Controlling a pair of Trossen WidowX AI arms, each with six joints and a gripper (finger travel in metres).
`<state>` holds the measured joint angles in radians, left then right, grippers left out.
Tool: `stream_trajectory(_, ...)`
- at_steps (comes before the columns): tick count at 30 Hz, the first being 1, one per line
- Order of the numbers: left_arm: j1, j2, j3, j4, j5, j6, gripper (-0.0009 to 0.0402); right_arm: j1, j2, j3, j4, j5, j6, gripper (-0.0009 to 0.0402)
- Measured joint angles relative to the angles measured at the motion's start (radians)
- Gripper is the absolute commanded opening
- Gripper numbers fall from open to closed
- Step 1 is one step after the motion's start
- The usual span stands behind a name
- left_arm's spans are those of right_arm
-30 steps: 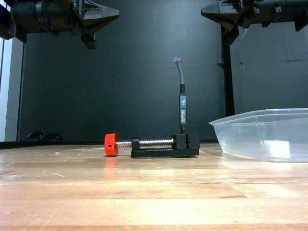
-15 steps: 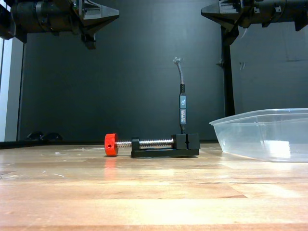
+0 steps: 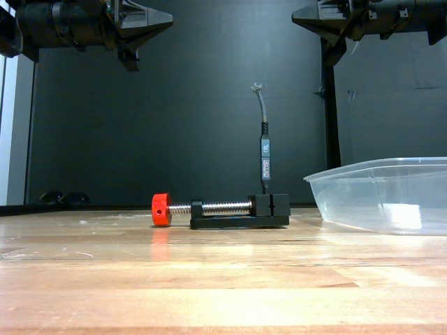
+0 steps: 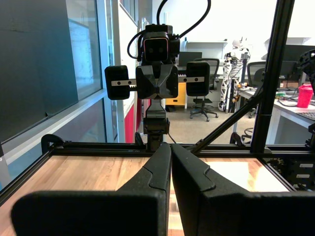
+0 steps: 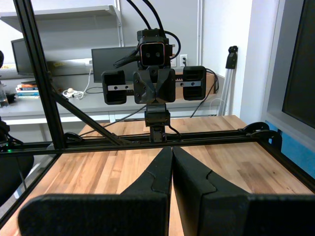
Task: Pick the usb-c connector and install on the hub
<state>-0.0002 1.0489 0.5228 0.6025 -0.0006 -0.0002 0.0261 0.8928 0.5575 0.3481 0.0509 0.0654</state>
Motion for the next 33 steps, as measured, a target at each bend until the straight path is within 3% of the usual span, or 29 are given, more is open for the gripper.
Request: stream_trajectory(33,0.000,0.000,0.000,0.000,0.000,0.000,0.0000,0.000,0.000,0.000,0.000,0.000,0.000,0.0000)
